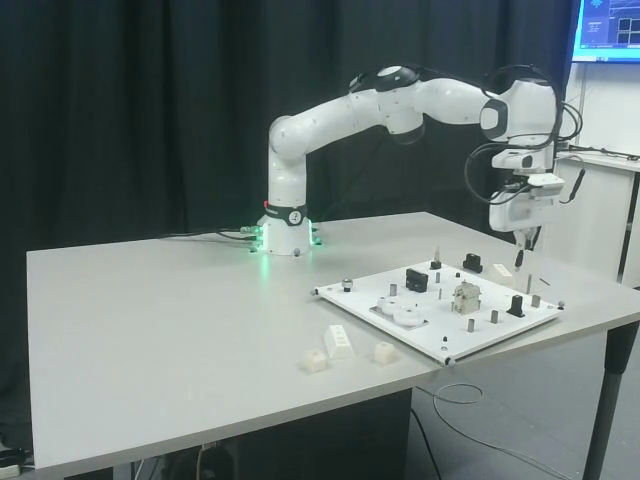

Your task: Place USB.

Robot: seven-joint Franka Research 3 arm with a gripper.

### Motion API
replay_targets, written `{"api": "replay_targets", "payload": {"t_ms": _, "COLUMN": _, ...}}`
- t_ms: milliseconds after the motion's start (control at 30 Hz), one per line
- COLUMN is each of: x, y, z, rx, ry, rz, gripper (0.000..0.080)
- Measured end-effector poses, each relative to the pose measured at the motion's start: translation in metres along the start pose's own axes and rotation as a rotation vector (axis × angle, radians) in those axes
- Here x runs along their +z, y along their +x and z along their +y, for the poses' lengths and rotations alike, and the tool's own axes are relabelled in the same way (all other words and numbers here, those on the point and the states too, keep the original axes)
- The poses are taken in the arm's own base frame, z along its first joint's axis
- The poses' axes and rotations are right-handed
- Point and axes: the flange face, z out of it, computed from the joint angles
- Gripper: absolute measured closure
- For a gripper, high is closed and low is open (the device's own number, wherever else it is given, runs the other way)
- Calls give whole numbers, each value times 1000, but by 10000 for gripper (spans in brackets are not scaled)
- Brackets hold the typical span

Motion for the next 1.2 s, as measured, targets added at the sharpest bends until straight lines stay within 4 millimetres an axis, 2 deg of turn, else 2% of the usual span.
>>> {"api": "replay_targets", "payload": {"t_ms": 300, "x": 2, "y": 11, "z": 10, "rx": 18, "ry": -20, "rz": 6, "gripper": 780}}
{"api": "replay_targets", "payload": {"t_ms": 600, "x": 8, "y": 33, "z": 33, "rx": 39, "ry": -85, "rz": 29, "gripper": 780}}
{"api": "replay_targets", "payload": {"t_ms": 767, "x": 10, "y": 52, "z": 54, "rx": 44, "ry": -120, "rz": 40, "gripper": 780}}
{"api": "replay_targets", "payload": {"t_ms": 1200, "x": 14, "y": 97, "z": 130, "rx": 11, "ry": -161, "rz": 61, "gripper": 780}}
